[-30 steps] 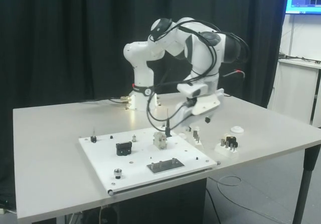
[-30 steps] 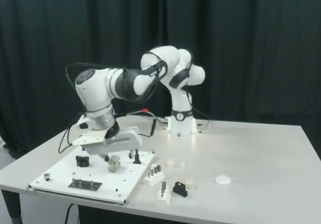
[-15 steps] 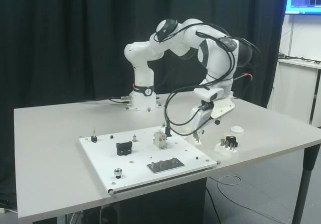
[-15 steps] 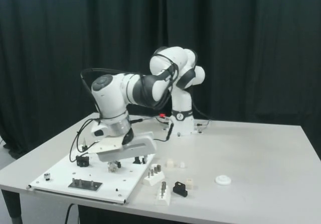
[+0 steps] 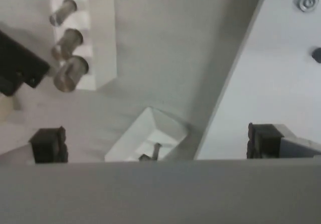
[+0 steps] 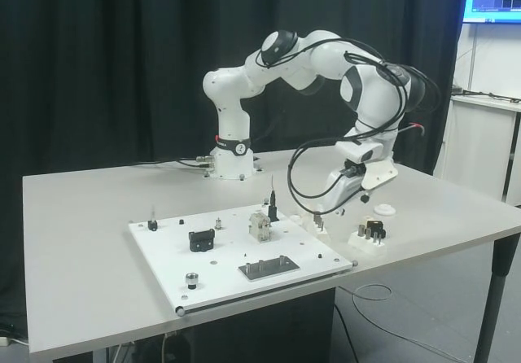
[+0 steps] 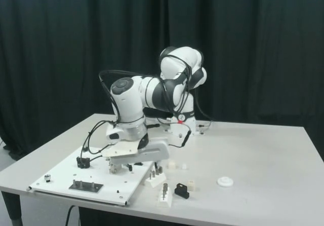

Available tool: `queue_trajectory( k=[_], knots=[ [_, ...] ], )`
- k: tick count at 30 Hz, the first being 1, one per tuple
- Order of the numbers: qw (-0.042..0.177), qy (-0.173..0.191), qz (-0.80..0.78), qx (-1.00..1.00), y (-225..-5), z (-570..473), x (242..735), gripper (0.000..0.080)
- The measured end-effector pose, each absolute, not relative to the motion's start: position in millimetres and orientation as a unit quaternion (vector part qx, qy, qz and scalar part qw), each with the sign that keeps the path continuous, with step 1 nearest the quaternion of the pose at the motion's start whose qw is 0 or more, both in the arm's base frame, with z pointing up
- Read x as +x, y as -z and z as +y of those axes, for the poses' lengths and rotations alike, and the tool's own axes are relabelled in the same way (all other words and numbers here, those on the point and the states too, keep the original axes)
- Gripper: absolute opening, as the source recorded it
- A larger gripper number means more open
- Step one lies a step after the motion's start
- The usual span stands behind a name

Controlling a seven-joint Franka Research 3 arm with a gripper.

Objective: Pick round peg 4.

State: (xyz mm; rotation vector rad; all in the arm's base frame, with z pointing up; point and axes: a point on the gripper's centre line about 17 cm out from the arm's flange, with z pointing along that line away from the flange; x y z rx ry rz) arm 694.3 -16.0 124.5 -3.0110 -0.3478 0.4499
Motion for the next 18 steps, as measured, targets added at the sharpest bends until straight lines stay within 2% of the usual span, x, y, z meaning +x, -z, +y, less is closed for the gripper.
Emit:
queue_trajectory(
  k=[7,18],
  knots=[
    [0.036,-0.138,-0.090,-0.986,-119,-11,700,0.0800],
    [0.054,-0.130,-0.136,-0.981,-106,-2,699,0.0800]
  ],
)
